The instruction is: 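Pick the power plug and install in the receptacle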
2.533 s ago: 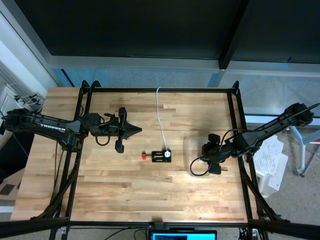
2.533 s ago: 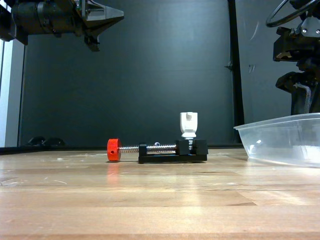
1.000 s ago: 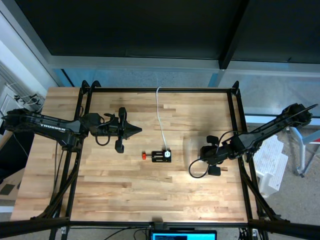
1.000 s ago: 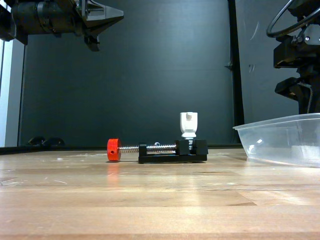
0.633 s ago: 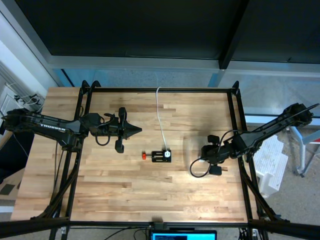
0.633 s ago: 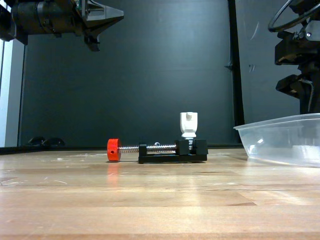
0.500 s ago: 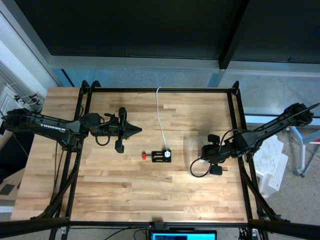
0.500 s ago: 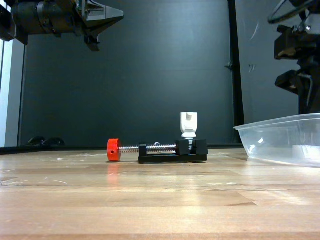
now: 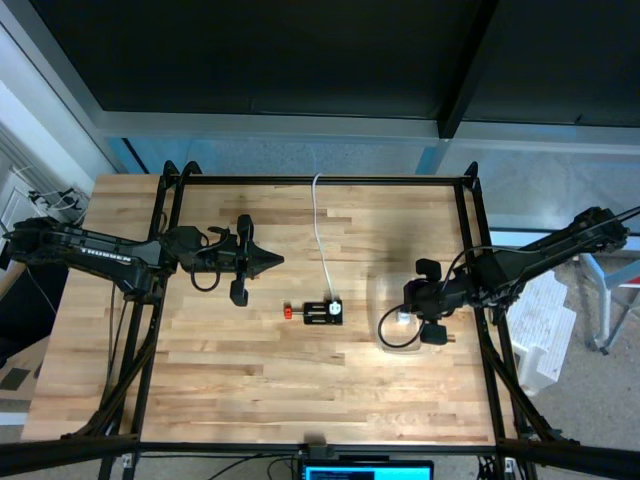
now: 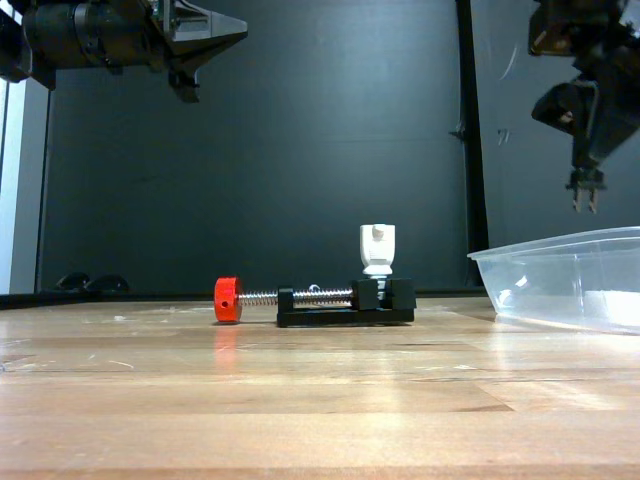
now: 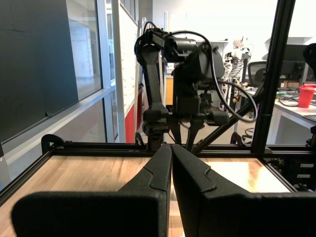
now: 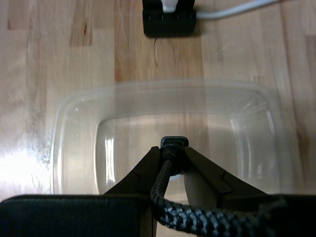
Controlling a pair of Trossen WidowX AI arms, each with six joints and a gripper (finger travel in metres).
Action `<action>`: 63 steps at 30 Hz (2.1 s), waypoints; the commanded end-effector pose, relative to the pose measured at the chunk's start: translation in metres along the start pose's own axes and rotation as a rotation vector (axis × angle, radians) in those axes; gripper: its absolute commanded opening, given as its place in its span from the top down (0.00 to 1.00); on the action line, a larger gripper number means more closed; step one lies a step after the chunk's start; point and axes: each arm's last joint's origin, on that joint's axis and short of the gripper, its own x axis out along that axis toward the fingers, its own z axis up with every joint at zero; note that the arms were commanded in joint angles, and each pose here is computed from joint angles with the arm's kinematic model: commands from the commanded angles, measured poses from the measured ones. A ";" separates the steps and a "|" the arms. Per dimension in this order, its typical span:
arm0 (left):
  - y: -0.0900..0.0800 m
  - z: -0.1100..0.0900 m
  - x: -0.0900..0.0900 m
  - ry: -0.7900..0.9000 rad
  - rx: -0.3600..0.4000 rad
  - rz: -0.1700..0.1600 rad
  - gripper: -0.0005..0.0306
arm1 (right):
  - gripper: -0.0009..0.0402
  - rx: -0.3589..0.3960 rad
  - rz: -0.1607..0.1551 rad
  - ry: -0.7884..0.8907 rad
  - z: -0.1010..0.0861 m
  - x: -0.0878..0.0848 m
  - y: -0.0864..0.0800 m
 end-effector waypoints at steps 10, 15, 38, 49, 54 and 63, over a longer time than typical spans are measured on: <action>0.000 0.000 0.000 0.000 0.000 0.000 0.98 | 0.98 0.005 0.010 0.006 0.011 -0.002 -0.007; 0.000 0.000 0.000 0.000 0.000 0.000 0.98 | 0.98 0.023 0.002 0.013 0.028 0.001 -0.007; 0.000 0.000 0.000 0.000 0.000 0.000 0.98 | 0.98 0.024 0.016 0.069 0.115 0.045 -0.004; 0.000 0.000 0.000 0.000 0.000 0.000 0.98 | 0.98 -0.004 0.012 0.069 0.138 0.062 0.002; 0.000 0.000 0.000 0.000 0.000 0.000 0.98 | 0.98 -0.007 0.009 0.073 0.144 0.069 0.002; 0.000 0.000 0.000 0.000 0.000 0.000 0.98 | 0.98 -0.004 0.011 0.056 0.148 0.078 0.003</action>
